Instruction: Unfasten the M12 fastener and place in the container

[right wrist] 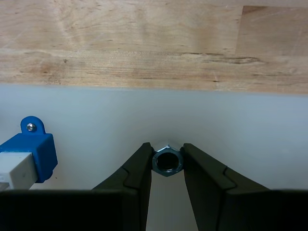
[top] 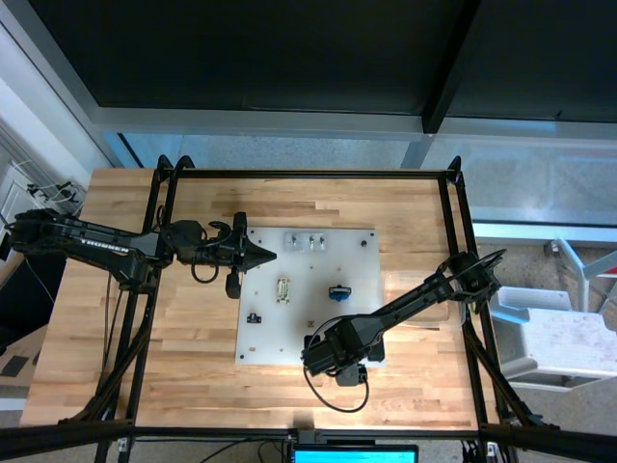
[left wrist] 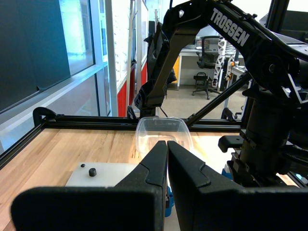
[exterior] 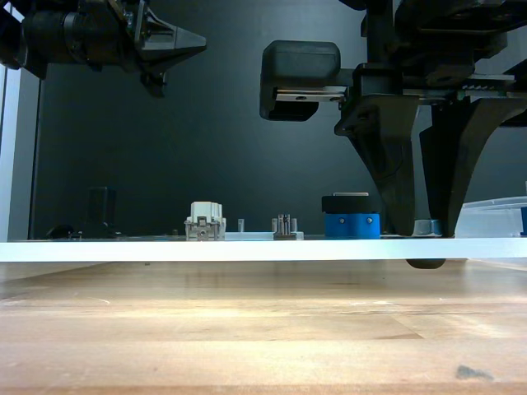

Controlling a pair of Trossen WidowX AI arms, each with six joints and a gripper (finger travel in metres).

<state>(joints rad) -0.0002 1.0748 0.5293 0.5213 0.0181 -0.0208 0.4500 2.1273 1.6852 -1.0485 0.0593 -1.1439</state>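
Down low, right claw grips silver hex nut; left claw closed, aloft.

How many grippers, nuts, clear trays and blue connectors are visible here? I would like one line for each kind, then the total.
Grippers: 2 (left gripper, shut, raised over the board's far left edge; right gripper, shut on the nut, near right edge)
Nuts: 1
Clear trays: 1
Blue connectors: 1
Total: 5

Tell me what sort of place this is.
Likely a robotics lab: wooden bench in a black frame, office chairs beyond. Left pincer, shut, hangs over the white board's far left; right pincer grips a nut at the board's near right.
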